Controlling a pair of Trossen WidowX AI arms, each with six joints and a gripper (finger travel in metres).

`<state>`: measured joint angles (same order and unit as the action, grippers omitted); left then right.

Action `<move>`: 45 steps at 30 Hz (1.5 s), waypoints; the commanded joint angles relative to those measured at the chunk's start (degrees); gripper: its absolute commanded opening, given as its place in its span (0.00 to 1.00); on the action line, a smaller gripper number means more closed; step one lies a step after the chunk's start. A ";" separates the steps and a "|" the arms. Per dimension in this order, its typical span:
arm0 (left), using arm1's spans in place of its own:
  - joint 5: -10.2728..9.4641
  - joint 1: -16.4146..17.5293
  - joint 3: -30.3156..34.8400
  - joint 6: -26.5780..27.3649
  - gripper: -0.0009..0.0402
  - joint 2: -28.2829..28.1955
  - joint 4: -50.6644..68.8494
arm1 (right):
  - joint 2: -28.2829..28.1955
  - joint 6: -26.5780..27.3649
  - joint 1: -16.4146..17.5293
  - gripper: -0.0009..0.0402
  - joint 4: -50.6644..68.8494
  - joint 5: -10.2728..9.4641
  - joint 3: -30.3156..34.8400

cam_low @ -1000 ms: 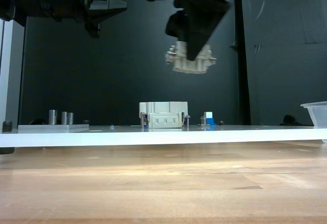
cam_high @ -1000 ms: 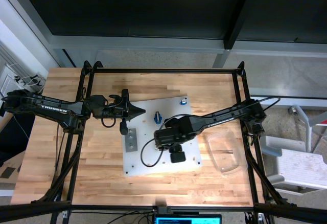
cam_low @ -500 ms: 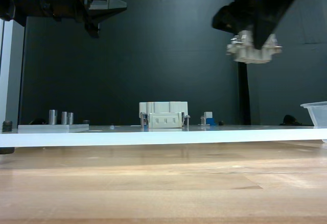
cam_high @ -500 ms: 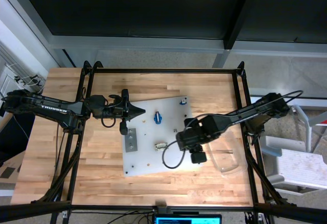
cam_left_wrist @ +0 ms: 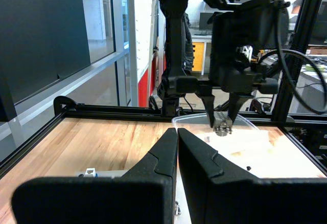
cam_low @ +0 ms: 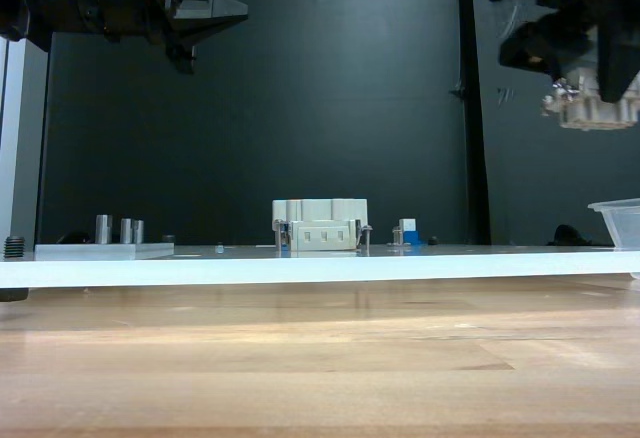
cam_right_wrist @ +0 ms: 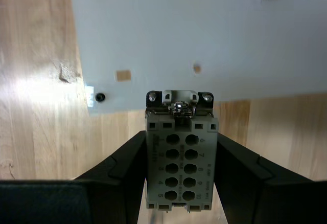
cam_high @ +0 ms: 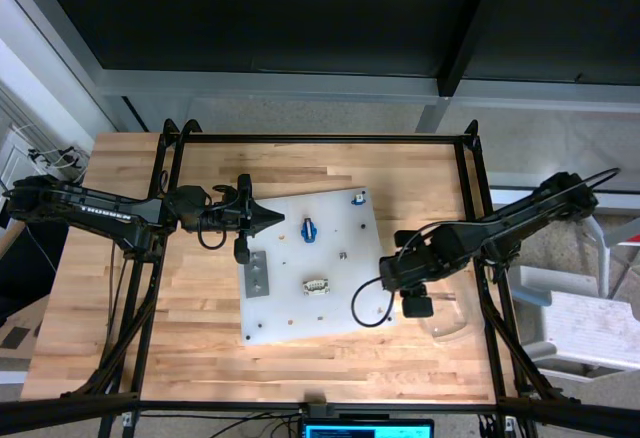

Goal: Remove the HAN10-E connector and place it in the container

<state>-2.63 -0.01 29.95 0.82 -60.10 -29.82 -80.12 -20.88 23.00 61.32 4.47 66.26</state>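
Observation:
My right gripper [cam_low: 598, 86] is shut on the HAN10-E connector [cam_low: 597, 108], a beige-grey block held high in the air. The right wrist view shows the connector [cam_right_wrist: 180, 151] clamped between the black fingers [cam_right_wrist: 127, 157], over the white board's edge and the wood beside it. Seen from above, the right gripper [cam_high: 414, 294] hangs at the board's right edge, just left of the clear container [cam_high: 456, 324], whose rim [cam_low: 620, 208] lies below and slightly right of the connector. My left gripper [cam_high: 274, 220] is shut and empty, parked high over the board's back left.
The white task board [cam_high: 290, 320] carries a beige socket base [cam_high: 317, 286], a blue knob-like part [cam_high: 308, 228], a grey metal plate [cam_high: 258, 278] and a small blue-white piece [cam_high: 357, 198]. Black frame rails [cam_high: 476, 208] border the wooden table.
The right arm has carried the connector to the right, from above the board's middle to its right edge beside the container, and slightly lower. The left arm has not moved.

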 commanded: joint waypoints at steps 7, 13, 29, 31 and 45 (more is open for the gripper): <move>0.00 0.02 0.00 -0.02 0.02 0.00 -0.02 | 7.19 -9.11 3.28 0.11 -0.68 0.48 -9.31; 0.00 0.02 0.00 -0.02 0.02 -0.02 -0.02 | 10.40 -15.43 6.05 0.11 -1.27 0.48 -14.36; 0.02 0.02 0.00 -0.02 0.02 0.00 -0.02 | 11.52 -27.17 10.62 0.11 -10.03 0.44 -26.03; 0.00 0.00 0.00 -0.02 0.02 0.00 -0.02 | 11.52 -28.26 10.93 0.11 -10.54 0.44 -26.88; 0.02 0.02 0.00 -0.02 0.02 0.00 -0.02 | 11.45 -31.15 11.63 0.15 -12.74 0.46 -29.59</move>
<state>-2.63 -0.01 29.95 0.80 -60.10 -29.85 -68.62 -51.96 34.54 48.86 4.91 36.73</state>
